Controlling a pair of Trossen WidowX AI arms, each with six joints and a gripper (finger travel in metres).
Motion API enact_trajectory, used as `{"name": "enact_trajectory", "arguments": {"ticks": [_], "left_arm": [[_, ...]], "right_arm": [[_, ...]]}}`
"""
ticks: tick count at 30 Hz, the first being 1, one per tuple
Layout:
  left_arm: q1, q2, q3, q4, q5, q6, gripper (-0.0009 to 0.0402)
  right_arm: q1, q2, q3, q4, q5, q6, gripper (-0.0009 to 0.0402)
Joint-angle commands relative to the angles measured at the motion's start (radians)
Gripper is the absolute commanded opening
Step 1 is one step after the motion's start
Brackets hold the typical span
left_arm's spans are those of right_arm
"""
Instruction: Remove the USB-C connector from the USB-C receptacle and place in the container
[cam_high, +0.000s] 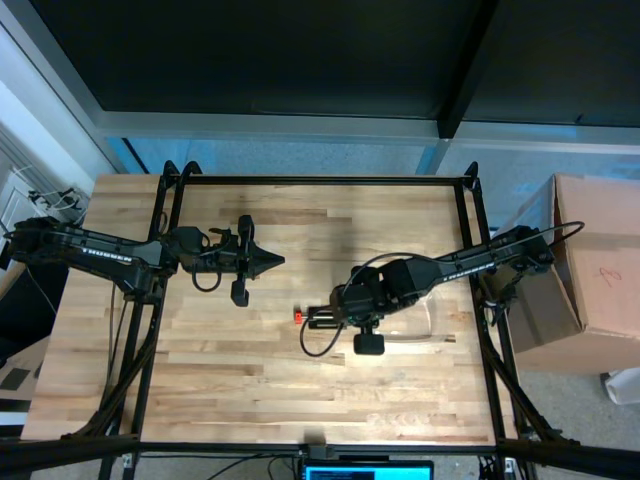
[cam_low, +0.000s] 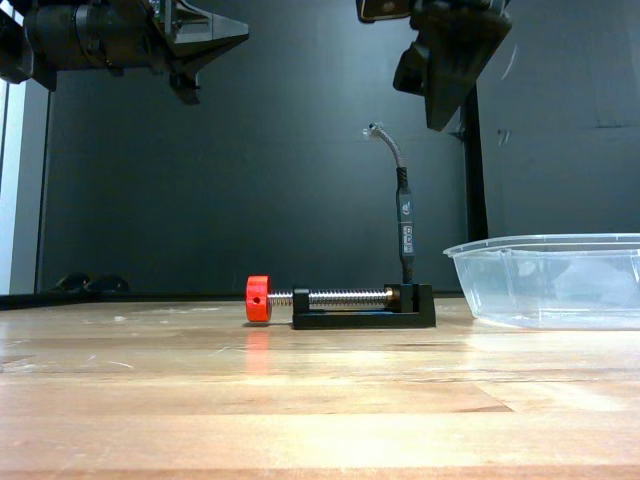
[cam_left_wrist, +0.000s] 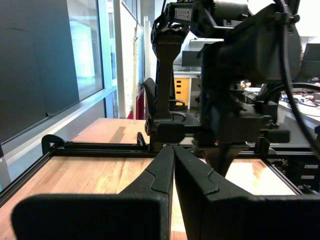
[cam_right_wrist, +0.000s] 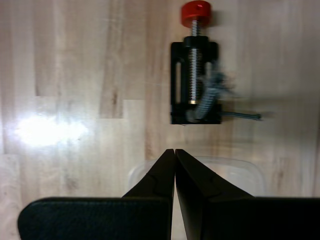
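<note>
Both arms raised above the table (cam_low: 300, 400), nothing gripped.

(a) Connector (cam_low: 406, 225): stands upright with its lower end in the black clamp (cam_low: 365, 308), at the end nearest the container (cam_low: 545, 285). A short braided cable stub bends over at its top. How deep it sits in the receptacle cannot be told. Nothing touches it.

(b) Clamp: lies flat on the table. Its threaded screw runs out to a red knob (cam_low: 258, 298) on the side away from the container.

(c) Container: clear plastic tub on the table, just beside the clamp.

(d) Right gripper (cam_low: 442, 115): hangs pointing down, well above the connector. The fingers (cam_right_wrist: 167, 172) are pressed together and hold nothing. In its wrist view, the tips lie over the container's near rim, and the clamp and knob are beyond them.

(e) Left gripper (cam_high: 272, 261): held level, high over the table's left half, pointing toward the right arm and well apart from the clamp. Its fingers (cam_left_wrist: 162, 167) meet edge to edge, with nothing between them.
</note>
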Motion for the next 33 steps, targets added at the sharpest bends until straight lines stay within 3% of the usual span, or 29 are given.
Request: {"name": "enact_trajectory", "arguments": {"ticks": [1, 18, 24, 33], "left_arm": [[0.0, 0.0, 0.0, 0.0, 0.0, 0.0, 0.0], [0.0, 0.0, 0.0, 0.0, 0.0, 0.0, 0.0], [0.0, 0.0, 0.0, 0.0, 0.0, 0.0, 0.0], [0.0, 0.0, 0.0, 0.0, 0.0, 0.0, 0.0]], "right_arm": [[-0.019, 0.001, 0.0, 0.0, -0.001, -0.013, 0.0025], [-0.031, 0.017, 0.015, 0.016, 0.003, -0.072, 0.0205], [-0.031, 0.072, 0.045, 0.01, 0.002, -0.084, 0.0216], [-0.032, 0.135, 0.035, 0.027, 0.002, -0.13, 0.0196]]}}
